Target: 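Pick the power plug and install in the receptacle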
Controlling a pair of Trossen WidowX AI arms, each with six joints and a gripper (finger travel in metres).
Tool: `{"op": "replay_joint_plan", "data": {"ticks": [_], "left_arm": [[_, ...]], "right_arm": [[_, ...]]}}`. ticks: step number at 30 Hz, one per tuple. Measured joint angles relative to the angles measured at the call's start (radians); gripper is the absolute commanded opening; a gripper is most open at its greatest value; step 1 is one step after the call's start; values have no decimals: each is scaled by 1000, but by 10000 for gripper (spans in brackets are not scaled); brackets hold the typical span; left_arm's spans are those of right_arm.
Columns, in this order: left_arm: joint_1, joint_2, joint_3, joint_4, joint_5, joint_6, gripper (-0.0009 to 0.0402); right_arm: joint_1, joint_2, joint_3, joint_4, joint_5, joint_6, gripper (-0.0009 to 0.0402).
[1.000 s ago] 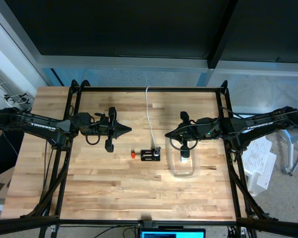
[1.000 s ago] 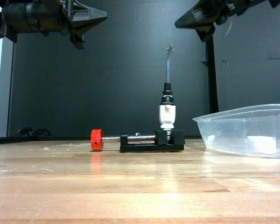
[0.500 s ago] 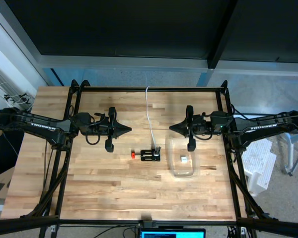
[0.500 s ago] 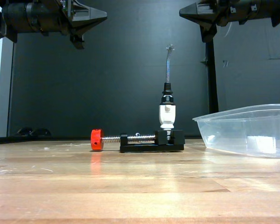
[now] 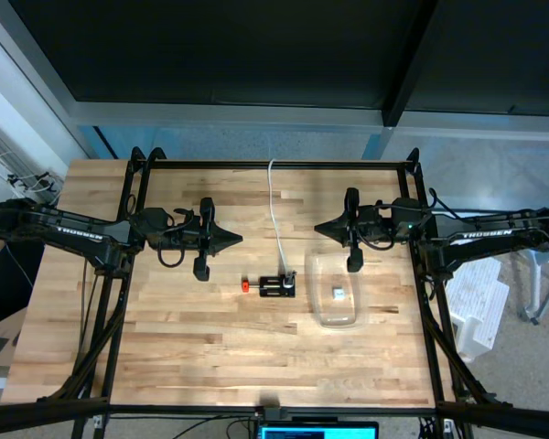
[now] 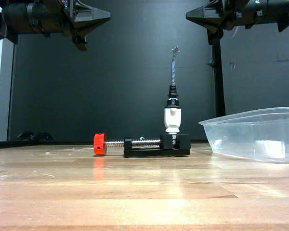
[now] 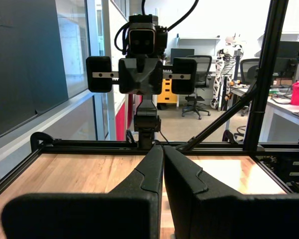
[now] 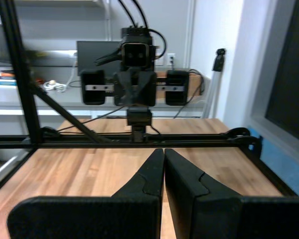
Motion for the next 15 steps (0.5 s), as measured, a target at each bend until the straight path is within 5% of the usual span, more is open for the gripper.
{"op": "replay_joint_plan", "data": {"ticks": [8, 15], "left_arm": [[0, 0, 0, 0, 0, 0, 0], [0, 0, 0, 0, 0, 0, 0]], "right_arm": [[24, 0, -29, 58, 27, -5, 0], [26, 0, -50, 74, -27, 13, 0]]}}
